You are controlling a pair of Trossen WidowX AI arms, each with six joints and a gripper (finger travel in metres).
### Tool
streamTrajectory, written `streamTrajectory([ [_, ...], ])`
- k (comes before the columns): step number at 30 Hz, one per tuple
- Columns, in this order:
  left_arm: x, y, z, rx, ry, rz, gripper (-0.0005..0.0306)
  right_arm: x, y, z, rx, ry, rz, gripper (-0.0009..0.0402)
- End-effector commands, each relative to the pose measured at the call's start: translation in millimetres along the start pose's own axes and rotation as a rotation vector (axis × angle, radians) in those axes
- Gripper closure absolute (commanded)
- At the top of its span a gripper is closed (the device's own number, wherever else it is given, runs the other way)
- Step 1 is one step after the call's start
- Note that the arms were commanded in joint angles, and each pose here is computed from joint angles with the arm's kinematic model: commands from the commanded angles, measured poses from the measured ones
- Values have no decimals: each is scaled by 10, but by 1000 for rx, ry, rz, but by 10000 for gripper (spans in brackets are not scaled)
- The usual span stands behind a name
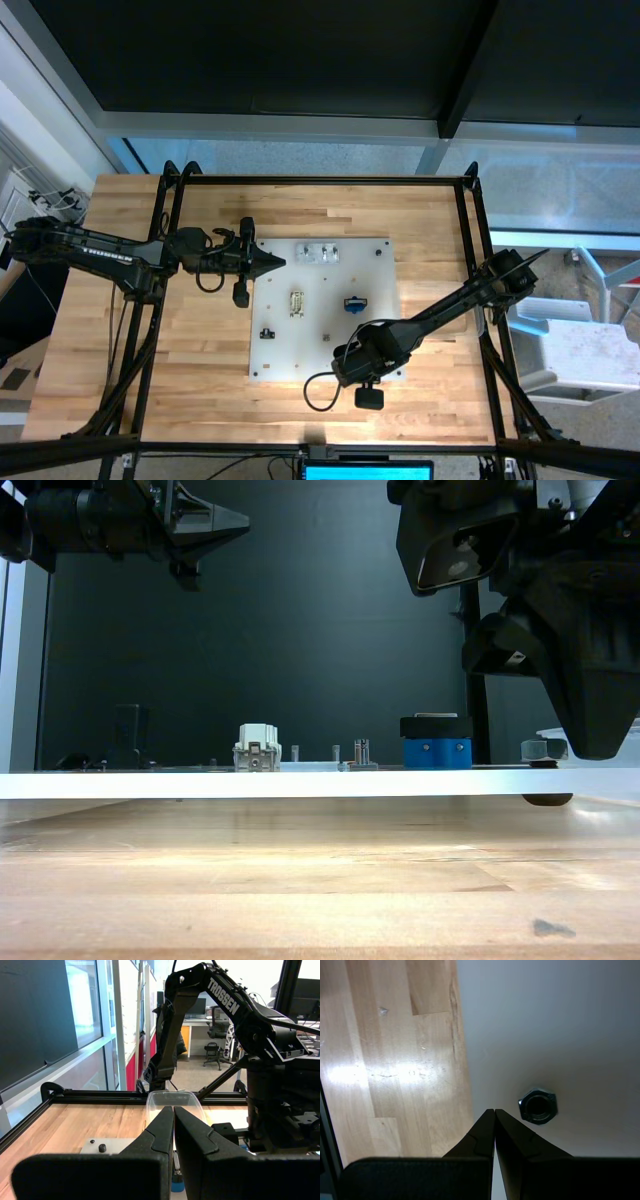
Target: Unfasten the M12 fastener and place in the container
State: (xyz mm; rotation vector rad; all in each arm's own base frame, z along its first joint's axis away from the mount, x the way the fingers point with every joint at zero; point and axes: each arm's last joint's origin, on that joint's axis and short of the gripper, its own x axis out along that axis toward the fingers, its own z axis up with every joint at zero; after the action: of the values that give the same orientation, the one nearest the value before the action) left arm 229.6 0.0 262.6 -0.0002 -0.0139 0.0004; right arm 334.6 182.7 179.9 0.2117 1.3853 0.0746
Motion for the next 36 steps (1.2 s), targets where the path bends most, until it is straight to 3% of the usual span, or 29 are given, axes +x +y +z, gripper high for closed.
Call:
streamTrajectory([
  [1,0,0,0,0,0,0,300,7,-13,1,4,-20,-37,393],
  [22,0,1,0,0,0,0,300,6,-32,-10,12,-3,-48,393],
  [23,0,0,0,0,0,0,300,5,-38,-12,2,-4,-59,393],
  [24,0,0,0,0,0,0,300,-12,-66,-19,14,-24,-124,393],
  [26,0,0,0,0,0,0,300,-88,-137,-33,100,-85,-334,393],
  [27,0,0,0,0,0,0,300,-138,-148,-33,113,-110,-410,393],
  [28,0,1,0,0,0,0,300,-185,-149,-25,102,-125,-456,393],
  [29,0,0,1,0,-1,0,300,-224,-143,-13,92,-132,-478,393],
  [31,0,1,-1,0,1,0,300,-264,-139,-8,88,-124,-486,393],
  [36,-1,1,5,0,-5,0,300,-274,-131,-13,75,-101,-460,393],
])
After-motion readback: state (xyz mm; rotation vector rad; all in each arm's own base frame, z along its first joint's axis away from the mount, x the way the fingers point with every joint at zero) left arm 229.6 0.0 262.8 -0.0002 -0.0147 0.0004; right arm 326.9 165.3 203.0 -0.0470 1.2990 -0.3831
